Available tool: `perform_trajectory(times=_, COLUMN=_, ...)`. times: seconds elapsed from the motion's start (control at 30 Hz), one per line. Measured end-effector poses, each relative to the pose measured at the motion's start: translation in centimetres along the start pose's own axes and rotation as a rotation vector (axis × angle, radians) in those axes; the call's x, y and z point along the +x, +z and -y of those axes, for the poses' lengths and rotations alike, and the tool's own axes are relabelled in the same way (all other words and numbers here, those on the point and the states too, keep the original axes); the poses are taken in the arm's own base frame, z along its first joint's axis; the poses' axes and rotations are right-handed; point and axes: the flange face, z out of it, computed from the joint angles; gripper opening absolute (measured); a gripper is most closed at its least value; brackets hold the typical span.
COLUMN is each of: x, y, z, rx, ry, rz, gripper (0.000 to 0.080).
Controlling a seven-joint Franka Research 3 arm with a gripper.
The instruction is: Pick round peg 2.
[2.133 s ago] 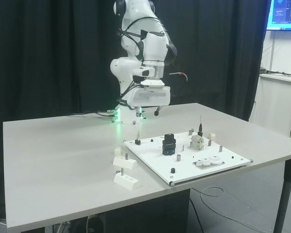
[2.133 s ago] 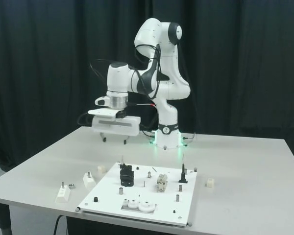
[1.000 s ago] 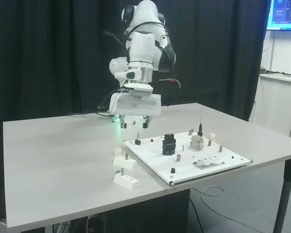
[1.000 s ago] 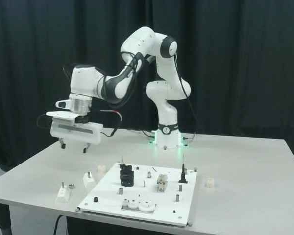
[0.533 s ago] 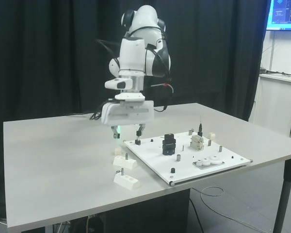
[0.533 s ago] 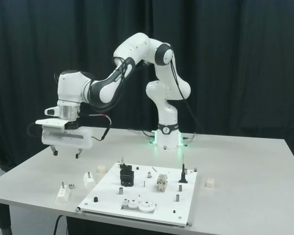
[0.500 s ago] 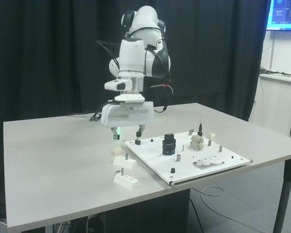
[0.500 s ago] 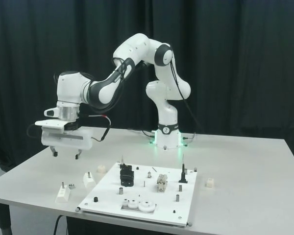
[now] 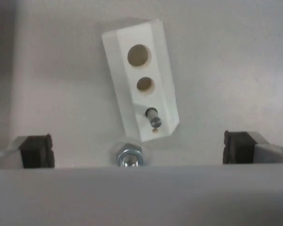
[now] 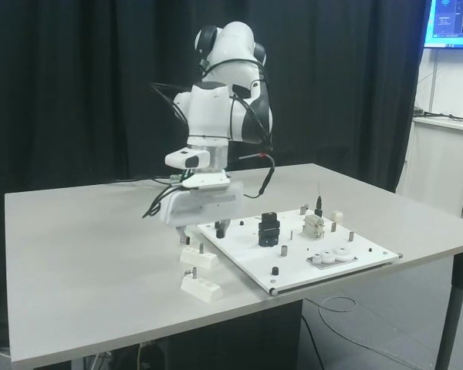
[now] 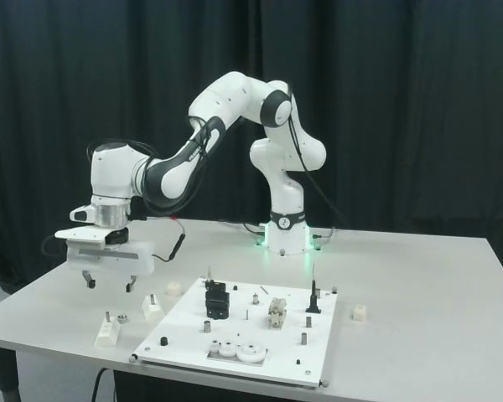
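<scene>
Gripper (image 9: pixel 137 149) fingers spread wide apart, empty, hovering above the table (image 11: pixel 59 293) near its left front corner.
Wrist body cuts off the fingers' (image 9: pixel 37 150) upper parts and half of a steel nut (image 9: pixel 129 156). Round peg 2 (image 9: pixel 152 117) stands in a white holder block (image 9: pixel 141 77) between the fingers; two other holes sit bare. Since 0.5 s ago, the arm has shifted leftward and lower, over the block.

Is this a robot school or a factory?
Probably a robot lab. A white robot arm is bolted to a grey table, black curtains hang all round, and a white board of small practice parts lies ready for its claw.
</scene>
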Motion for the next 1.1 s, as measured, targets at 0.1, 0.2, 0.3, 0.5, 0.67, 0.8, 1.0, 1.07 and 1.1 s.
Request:
perform_trajectory(times=0.1, x=0.2, y=0.5, z=-0.3, rx=0.003, ry=0.012, rz=0.001, gripper=0.08)
perform_trajectory(times=0.2, x=0.4, y=0.9, z=-0.7, rx=0.006, ry=0.022, rz=0.002, gripper=0.08)
perform_trajectory(times=0.3, x=0.6, y=1.4, z=-1.0, rx=0.01, ry=0.033, rz=0.005, gripper=0.08)
perform_trajectory(times=0.5, x=0.8, y=2.7, z=-1.5, rx=0.021, ry=0.052, rz=0.015, gripper=0.08)
perform_trajectory(times=0.67, x=1.0, y=3.7, z=-1.6, rx=0.015, ry=0.051, rz=0.021, gripper=0.08)
perform_trajectory(times=0.8, x=1.2, y=4.3, z=-1.6, rx=0.009, ry=0.048, rz=0.023, gripper=0.08)
perform_trajectory(times=1.0, x=1.3, y=5.2, z=-1.5, rx=0.001, ry=0.045, rz=0.028, gripper=0.08)
perform_trajectory(times=1.07, x=1.2, y=5.5, z=-1.5, rx=-0.001, ry=0.045, rz=0.03, gripper=0.08)
perform_trajectory(times=1.1, x=1.2, y=5.6, z=-1.5, rx=-0.002, ry=0.045, rz=0.032, gripper=0.08)
